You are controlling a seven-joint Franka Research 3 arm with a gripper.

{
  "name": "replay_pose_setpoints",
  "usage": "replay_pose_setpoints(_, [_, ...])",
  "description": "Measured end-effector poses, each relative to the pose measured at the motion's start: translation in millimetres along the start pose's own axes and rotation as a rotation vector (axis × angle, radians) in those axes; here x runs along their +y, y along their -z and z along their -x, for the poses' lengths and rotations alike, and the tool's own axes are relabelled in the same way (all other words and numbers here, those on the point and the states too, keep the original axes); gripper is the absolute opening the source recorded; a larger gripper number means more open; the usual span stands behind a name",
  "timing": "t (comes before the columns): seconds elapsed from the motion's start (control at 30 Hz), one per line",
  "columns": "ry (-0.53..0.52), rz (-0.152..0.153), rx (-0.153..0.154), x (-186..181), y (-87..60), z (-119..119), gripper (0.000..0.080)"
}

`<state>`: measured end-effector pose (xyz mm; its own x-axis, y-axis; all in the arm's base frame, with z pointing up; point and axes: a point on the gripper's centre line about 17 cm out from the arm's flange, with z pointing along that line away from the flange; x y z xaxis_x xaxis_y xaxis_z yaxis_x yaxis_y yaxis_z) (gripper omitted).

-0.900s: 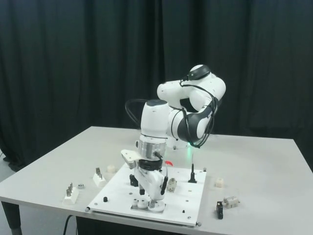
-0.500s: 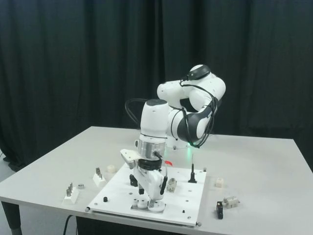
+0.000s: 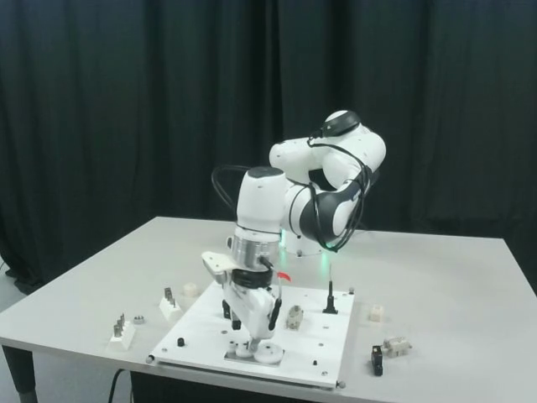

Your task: Pick D-SUB.

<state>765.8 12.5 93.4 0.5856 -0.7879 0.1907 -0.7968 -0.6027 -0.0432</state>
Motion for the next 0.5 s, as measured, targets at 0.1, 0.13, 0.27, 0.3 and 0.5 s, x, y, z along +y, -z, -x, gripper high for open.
replay_pose_setpoints(0.1, [0.005, -0.001, 0.004, 1, 1.6, -3, 0.0800])
replay_pose_setpoints(0.13, [0.006, -0.001, 0.005, 1, 2.3, -4, 0.0800])
replay_pose_setpoints(0.27, [0.013, -0.001, 0.010, 2, 4.4, -7, 0.0800])
replay_pose_setpoints(0.3, [0.014, -0.001, 0.011, 2, 4.7, -8, 0.0800])
replay_pose_setpoints(0.5, [0.019, -0.001, 0.014, 3, 5.9, -11, 0.0800])
